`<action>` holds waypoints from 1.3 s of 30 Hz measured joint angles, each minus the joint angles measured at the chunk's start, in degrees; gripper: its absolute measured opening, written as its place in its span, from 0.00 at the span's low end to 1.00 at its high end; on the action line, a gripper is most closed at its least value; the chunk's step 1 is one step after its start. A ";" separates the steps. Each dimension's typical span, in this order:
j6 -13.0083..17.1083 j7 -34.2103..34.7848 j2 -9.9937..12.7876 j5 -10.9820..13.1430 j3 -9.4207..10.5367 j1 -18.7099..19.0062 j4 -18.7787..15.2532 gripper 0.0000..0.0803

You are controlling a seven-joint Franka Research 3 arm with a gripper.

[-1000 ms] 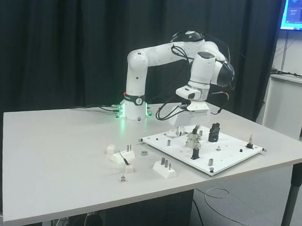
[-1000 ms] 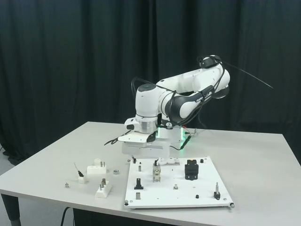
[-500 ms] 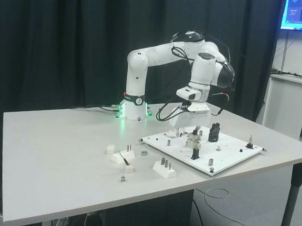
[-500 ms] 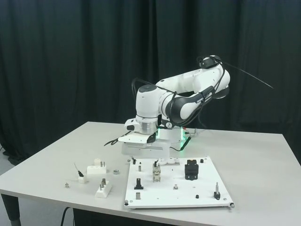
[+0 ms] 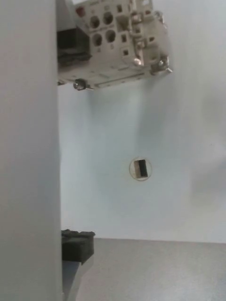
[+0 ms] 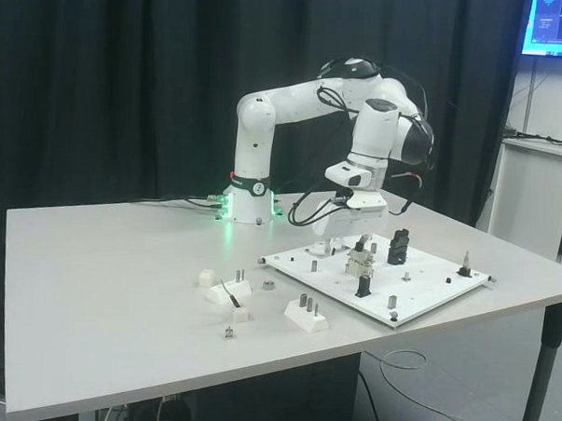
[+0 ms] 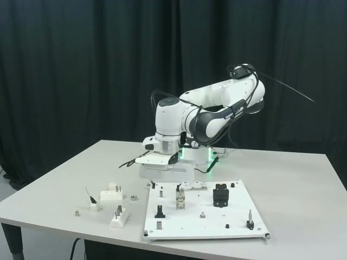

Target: Insert waterproof.

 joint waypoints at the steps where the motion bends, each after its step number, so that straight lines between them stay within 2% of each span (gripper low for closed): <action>1: -0.01 -0.10 0.00 0.00 -0.01 0.00 -0.01 1.00; 28: -1.63 -1.79 0.00 -0.70 -0.15 0.00 -0.05 1.00; 39: -1.52 -2.79 0.04 -0.78 0.67 -0.04 -0.55 1.00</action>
